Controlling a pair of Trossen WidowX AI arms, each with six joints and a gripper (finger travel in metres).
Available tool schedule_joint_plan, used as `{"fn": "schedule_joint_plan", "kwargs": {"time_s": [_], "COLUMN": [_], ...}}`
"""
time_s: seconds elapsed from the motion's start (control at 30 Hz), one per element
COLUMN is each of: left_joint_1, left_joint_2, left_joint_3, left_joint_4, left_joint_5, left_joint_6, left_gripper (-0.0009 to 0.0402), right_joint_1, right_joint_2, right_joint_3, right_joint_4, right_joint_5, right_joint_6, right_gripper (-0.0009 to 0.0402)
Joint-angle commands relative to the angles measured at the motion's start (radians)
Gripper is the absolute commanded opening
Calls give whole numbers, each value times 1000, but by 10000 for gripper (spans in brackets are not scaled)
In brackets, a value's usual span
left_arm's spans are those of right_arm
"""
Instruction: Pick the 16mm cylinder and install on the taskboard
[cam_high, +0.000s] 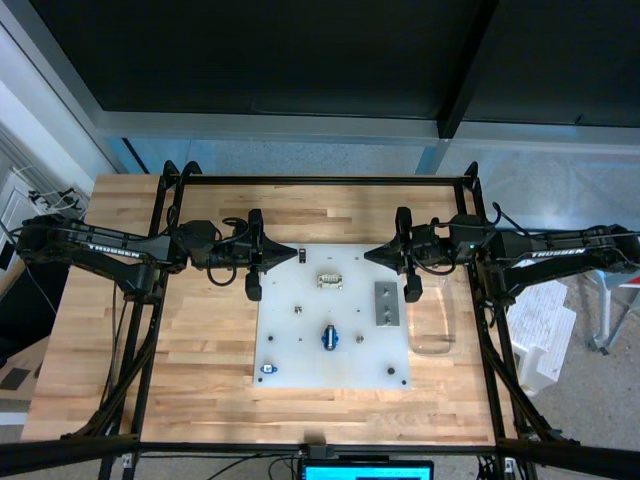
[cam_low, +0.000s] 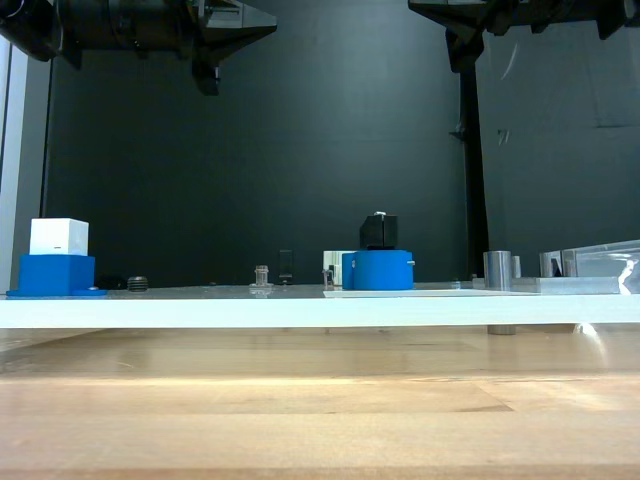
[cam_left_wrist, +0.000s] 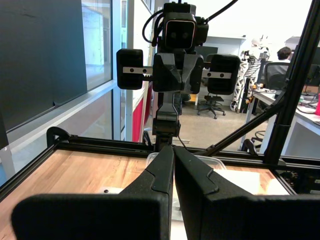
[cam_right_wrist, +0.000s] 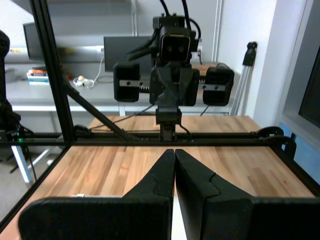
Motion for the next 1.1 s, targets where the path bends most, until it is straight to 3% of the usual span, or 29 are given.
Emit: {"fn": "schedule_joint_plan", "kwargs": {"time_s": [0.03, 0.27, 0.47, 1.1], "left_joint_1": [0, 0, 0, 0], "left_joint_2": [0, 0, 0, 0], "left_joint_3": [0, 0, 0, 0], "left_joint_4": [1, 1, 1, 0], "left_joint_5": [0, 0, 0, 0], "left_joint_6": [0, 0, 0, 0], "left_gripper": [0, 0, 0, 0], "right_joint_1": [0, -32, -88, -87], "right_joint_2": [0, 0, 0, 0], "right_joint_3": [-22, -50, -89, -91], "right_joint_4": [42, 60, 159, 136], "right_joint_5": [14, 10, -66, -64], "right_joint_6": [12, 19, 77, 68], "right_gripper": [0, 0, 0, 0]}}
